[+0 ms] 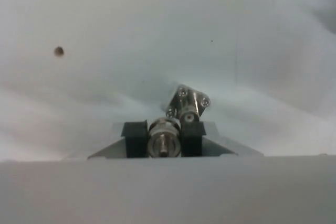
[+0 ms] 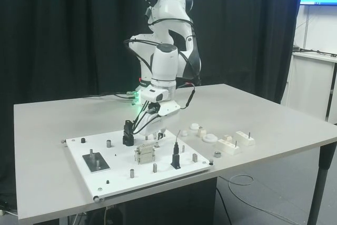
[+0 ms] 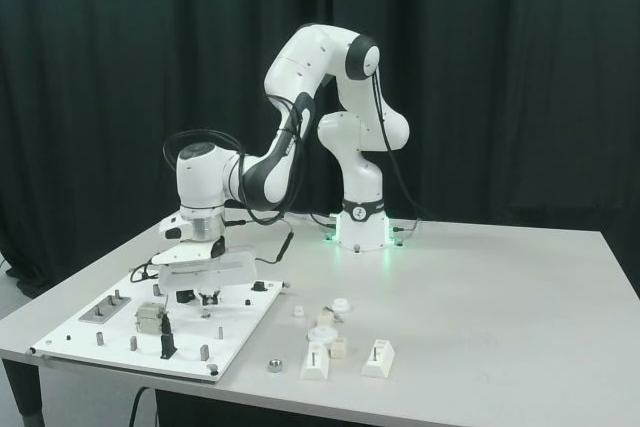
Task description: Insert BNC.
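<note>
BNC plug (image 1: 163, 139) clamped between the black fingers (image 1: 135, 139) of the hand (image 1: 164, 141), long axis pointing down toward the white board (image 2: 113, 180). Mating socket (image 1: 187, 103) on its small flange just beside the plug tip, slightly off to one side and a little ahead, not yet aligned. Probably needs a short sideways shift before lowering. Board flat on the grey desk (image 2: 47, 130); black curtains (image 3: 120, 67) behind.
</note>
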You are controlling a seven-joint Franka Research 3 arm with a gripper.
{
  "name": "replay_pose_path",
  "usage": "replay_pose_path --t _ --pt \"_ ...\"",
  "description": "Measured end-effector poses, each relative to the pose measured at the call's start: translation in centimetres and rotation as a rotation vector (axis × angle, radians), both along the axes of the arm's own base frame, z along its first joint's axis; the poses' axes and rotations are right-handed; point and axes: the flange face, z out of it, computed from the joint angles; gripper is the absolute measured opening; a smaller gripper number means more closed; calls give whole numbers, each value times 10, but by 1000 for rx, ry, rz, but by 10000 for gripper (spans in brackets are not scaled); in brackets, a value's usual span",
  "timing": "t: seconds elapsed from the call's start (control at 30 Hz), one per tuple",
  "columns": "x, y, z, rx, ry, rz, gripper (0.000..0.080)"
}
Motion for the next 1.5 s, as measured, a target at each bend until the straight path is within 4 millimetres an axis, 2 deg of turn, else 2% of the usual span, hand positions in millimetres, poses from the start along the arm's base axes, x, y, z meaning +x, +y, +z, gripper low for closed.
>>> replay_pose_path --t 1.5 --pt "3 -7 -9 -42 -38 -59 129"
